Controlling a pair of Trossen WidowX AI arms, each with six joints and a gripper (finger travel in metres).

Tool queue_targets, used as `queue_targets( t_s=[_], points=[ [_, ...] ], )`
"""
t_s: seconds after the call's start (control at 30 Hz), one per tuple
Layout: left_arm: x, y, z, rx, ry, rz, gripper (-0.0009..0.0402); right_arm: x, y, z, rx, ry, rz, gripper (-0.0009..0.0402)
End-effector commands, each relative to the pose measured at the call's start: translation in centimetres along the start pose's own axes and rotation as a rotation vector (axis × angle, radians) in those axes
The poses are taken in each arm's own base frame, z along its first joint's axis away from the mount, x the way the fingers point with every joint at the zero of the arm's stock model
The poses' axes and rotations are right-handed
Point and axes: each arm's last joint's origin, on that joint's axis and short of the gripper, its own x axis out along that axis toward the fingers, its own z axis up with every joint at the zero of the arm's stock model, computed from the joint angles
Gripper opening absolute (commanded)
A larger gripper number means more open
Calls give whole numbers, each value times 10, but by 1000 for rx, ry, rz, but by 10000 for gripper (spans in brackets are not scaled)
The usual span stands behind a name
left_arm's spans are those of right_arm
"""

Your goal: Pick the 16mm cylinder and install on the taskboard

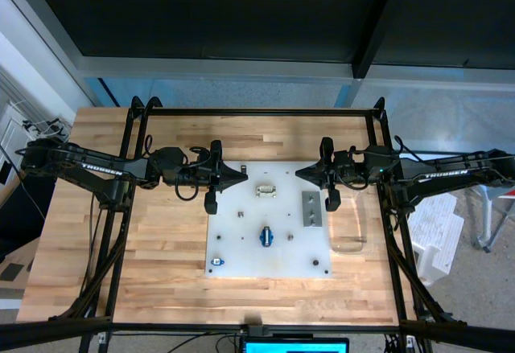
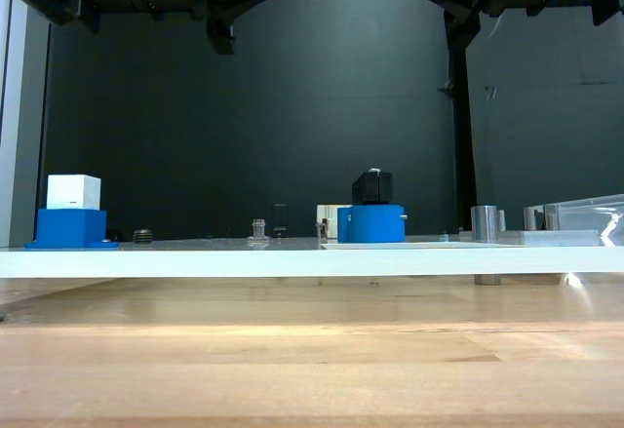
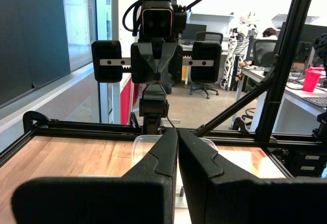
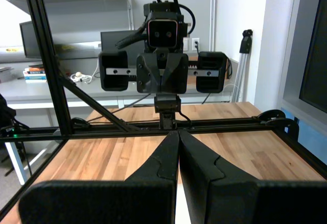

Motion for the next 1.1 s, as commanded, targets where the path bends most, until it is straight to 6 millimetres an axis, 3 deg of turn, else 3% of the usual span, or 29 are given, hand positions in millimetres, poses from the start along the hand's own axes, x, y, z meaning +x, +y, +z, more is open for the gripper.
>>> queue_targets(
  t_s=[0.03,1.1],
  points=[
    [0,0,0,0,0,0,0,0,0,0,2,0,-1,0],
    [0,0,0,0,-1,0,0,0,0,-3,1,34,-2,0]
  ],
)
